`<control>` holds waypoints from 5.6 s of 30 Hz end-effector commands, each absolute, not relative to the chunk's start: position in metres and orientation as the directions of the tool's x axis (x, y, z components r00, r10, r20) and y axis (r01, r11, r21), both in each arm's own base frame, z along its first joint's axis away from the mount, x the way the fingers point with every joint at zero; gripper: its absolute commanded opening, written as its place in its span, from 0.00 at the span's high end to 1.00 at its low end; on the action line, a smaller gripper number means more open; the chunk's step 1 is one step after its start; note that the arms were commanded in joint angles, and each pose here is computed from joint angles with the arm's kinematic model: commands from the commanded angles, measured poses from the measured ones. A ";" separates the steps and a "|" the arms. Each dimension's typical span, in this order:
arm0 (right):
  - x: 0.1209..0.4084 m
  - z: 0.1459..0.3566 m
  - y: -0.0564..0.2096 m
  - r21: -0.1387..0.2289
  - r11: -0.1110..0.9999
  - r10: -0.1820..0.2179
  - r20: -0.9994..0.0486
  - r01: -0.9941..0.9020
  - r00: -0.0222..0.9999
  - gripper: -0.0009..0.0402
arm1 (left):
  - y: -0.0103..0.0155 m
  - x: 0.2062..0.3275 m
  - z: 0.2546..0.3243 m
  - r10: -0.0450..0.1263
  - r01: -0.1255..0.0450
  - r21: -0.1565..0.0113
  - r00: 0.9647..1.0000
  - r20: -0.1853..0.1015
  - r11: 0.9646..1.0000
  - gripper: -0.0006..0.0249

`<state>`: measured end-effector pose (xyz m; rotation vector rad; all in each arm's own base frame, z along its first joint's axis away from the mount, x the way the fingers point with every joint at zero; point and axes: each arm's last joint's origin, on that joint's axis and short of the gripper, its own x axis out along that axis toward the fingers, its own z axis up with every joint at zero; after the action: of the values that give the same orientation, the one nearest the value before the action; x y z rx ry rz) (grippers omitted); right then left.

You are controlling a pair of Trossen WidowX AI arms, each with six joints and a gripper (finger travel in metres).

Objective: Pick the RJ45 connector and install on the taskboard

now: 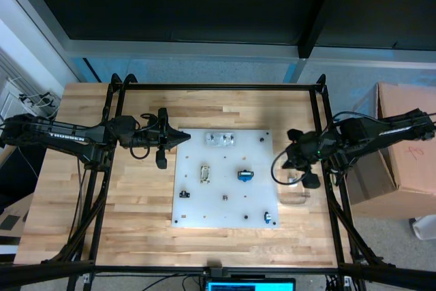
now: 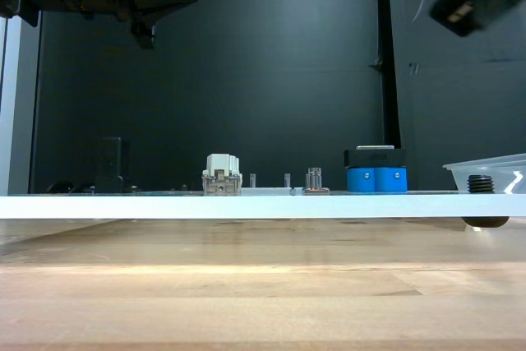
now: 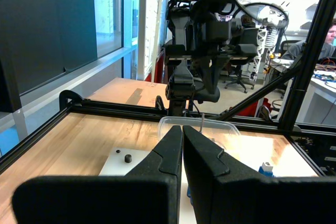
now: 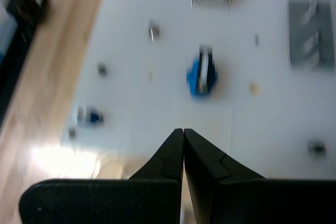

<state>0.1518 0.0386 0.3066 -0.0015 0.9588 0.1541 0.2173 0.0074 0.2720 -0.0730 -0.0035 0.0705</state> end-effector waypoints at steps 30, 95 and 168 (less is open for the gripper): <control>0.131 0.278 0.060 -0.042 0.993 -0.058 -0.988 0.112 0.141 0.64 | 0.0075 0.217 0.2722 0.071 -0.071 -0.073 0.997 0.001 0.995 0.98; 0.163 0.184 0.075 -0.074 0.984 -0.088 -0.993 0.164 0.076 0.59 | 0.0075 0.217 0.2722 0.071 -0.071 -0.073 0.997 0.001 0.995 0.98; 0.259 0.272 0.213 0.014 0.996 0.033 -0.979 -0.093 0.200 0.98 | 0.0074 0.217 0.2722 0.071 -0.070 -0.073 0.998 0.002 0.995 0.98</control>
<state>0.2586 0.2123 0.2731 -0.0506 1.3650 0.0892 0.2173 0.0074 0.2722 -0.0730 -0.0039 0.0705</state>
